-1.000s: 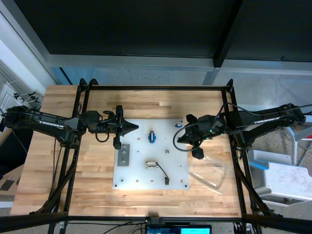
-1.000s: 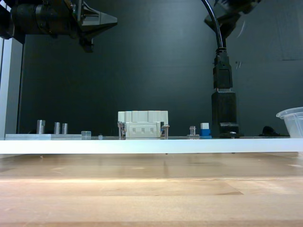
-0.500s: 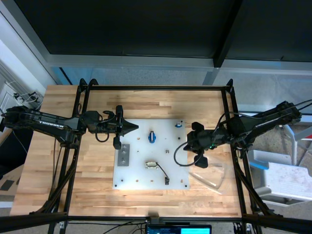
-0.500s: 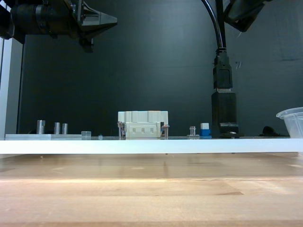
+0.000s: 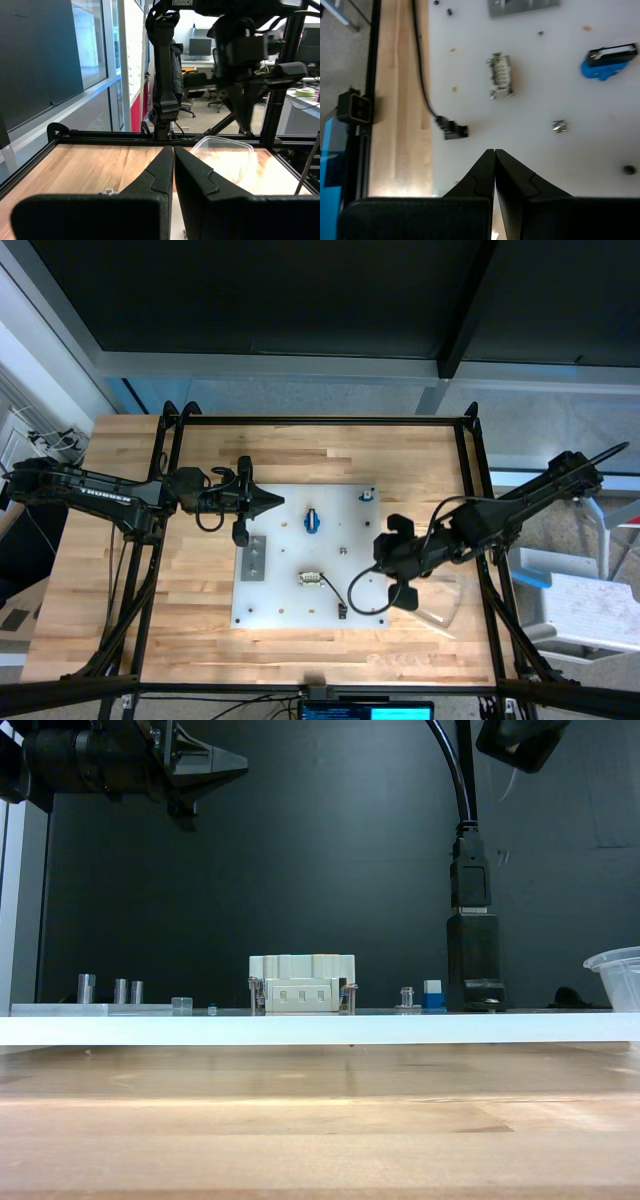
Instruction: Remove the USB connector from the USB hub and place in the container
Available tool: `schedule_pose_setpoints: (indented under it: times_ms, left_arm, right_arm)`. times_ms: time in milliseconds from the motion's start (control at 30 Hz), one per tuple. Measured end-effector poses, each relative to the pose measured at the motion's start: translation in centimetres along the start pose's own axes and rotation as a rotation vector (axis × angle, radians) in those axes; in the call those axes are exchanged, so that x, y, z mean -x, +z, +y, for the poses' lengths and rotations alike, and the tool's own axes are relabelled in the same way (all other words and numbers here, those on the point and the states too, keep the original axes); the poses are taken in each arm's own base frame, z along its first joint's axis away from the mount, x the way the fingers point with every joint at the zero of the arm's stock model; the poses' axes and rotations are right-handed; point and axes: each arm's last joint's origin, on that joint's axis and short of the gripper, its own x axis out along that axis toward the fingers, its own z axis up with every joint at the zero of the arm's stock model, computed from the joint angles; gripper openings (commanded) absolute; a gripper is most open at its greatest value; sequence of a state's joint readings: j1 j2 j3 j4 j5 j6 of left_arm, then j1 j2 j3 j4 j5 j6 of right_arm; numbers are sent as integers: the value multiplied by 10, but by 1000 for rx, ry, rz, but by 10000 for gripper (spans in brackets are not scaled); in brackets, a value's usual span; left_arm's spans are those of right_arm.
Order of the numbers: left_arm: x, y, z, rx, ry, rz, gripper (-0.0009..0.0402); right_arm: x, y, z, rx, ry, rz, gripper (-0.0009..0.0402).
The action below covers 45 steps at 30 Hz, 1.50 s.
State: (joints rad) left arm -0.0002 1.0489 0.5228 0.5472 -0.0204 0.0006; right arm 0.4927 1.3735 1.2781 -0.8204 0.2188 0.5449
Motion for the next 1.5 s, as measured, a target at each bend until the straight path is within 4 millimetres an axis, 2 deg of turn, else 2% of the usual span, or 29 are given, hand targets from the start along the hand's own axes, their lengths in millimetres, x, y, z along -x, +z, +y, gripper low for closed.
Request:
schedule_pose_setpoints:
  times_ms: [300, 667, 800, 1500]
  left_arm:
    - [0, 0, 0, 0, 0, 0, 1]
    - [0, 0, 0, 0, 0, 0, 1]
    - [0, 0, 0, 0, 0, 0, 1]
    - [0, 0, 0, 0, 0, 0, 1]
  right_arm:
    - [-21, 5, 25, 10, -4, 44, 11]
    - [-45, 8, 47, 32, -23, 74, 134]
    - [-54, 7, 53, 40, -25, 77, 161]
    - [-101, -1, 66, 68, -58, 93, 165]
